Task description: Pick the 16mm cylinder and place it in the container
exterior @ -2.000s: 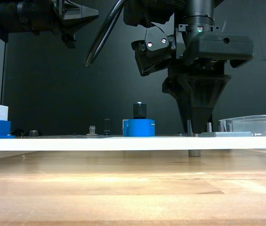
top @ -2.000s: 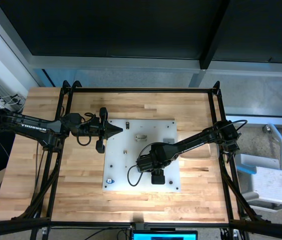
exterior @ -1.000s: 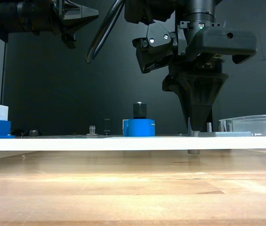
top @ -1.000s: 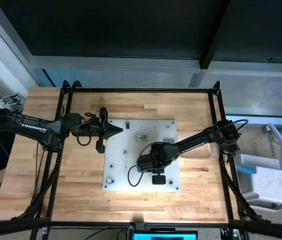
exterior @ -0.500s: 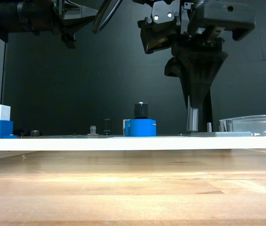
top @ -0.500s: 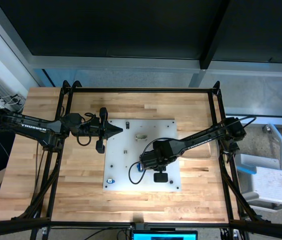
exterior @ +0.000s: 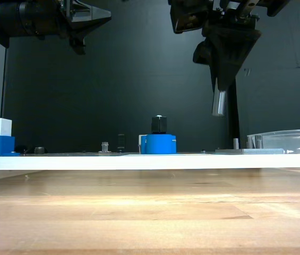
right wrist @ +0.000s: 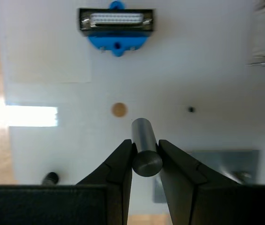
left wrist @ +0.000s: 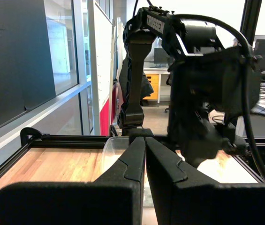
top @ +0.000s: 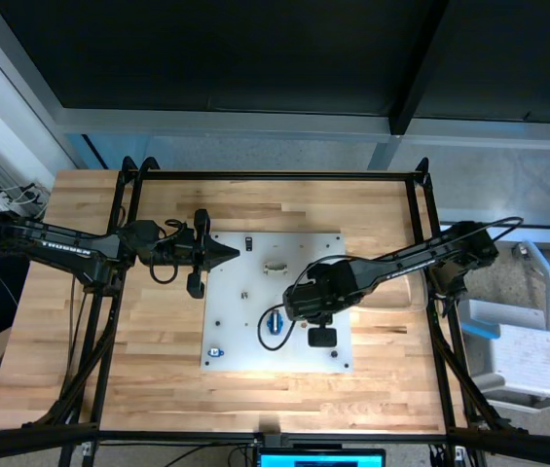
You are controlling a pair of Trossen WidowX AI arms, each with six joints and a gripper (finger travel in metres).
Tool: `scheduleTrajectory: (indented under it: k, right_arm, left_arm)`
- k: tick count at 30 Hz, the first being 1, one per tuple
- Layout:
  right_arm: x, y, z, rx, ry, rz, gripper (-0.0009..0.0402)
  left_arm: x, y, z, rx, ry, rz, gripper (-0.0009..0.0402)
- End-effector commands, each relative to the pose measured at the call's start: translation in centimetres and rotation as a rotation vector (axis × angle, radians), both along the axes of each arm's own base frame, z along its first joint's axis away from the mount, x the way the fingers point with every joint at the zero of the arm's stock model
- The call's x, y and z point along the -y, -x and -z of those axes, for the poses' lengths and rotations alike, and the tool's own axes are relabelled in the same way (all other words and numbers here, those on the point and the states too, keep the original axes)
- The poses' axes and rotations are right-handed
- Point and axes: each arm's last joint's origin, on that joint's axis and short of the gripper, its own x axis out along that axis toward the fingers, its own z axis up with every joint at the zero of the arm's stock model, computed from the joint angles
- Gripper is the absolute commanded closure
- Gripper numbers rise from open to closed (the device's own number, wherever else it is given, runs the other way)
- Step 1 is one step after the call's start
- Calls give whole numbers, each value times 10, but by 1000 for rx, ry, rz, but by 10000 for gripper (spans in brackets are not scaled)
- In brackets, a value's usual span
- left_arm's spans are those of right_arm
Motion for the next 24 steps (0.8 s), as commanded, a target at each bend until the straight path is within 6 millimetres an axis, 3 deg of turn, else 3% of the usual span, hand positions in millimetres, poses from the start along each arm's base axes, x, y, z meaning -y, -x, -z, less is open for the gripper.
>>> scheduleTrajectory:
  k: [1, 24]
  right_arm:
    - [7, 12, -3, 7, -3, 10, 387]
    - [38, 105, 12, 38, -11, 36, 387]
  left_arm:
    - [0, 0, 0, 0, 0, 0, 393]
    - [0, 0, 0, 1, 0, 0, 393]
